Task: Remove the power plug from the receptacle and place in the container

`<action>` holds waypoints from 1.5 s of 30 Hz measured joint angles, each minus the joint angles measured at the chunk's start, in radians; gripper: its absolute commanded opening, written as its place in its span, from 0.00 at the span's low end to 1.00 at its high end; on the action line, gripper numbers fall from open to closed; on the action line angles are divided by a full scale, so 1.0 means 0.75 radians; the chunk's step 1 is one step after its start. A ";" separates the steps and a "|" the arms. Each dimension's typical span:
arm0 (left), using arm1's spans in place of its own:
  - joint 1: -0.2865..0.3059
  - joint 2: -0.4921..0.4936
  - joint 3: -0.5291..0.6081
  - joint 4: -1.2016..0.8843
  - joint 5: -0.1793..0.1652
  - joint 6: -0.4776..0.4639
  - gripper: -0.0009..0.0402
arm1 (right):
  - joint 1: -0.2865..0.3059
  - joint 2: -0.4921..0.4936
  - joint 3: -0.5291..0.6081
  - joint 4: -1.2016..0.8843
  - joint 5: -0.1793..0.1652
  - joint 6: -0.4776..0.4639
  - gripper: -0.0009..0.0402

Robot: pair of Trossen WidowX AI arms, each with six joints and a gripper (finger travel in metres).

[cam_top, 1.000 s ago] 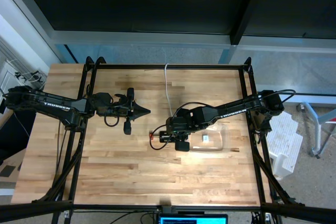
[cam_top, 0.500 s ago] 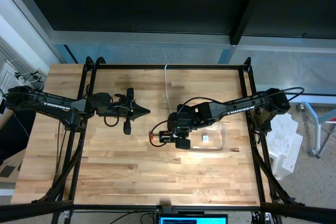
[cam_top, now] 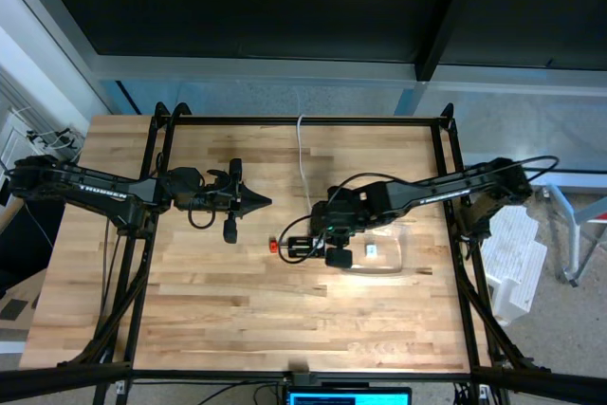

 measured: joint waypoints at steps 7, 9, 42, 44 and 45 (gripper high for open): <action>0.000 0.000 0.000 -0.001 0.000 0.000 0.02 | 0.021 -0.149 -0.190 0.120 0.000 0.042 0.02; 0.000 0.000 0.001 0.005 0.001 0.000 0.02 | 0.031 -0.185 -0.253 0.153 0.000 0.048 0.02; 0.000 0.001 0.001 0.001 0.000 0.000 0.02 | 0.134 -0.451 -0.969 0.739 0.000 0.169 0.06; 0.000 0.000 0.001 0.001 0.000 -0.001 0.02 | 0.136 -0.451 -0.997 0.773 -0.001 0.178 0.10; 0.000 0.000 0.000 0.001 0.000 0.000 0.02 | 0.138 -0.451 -1.009 0.786 0.000 0.180 0.13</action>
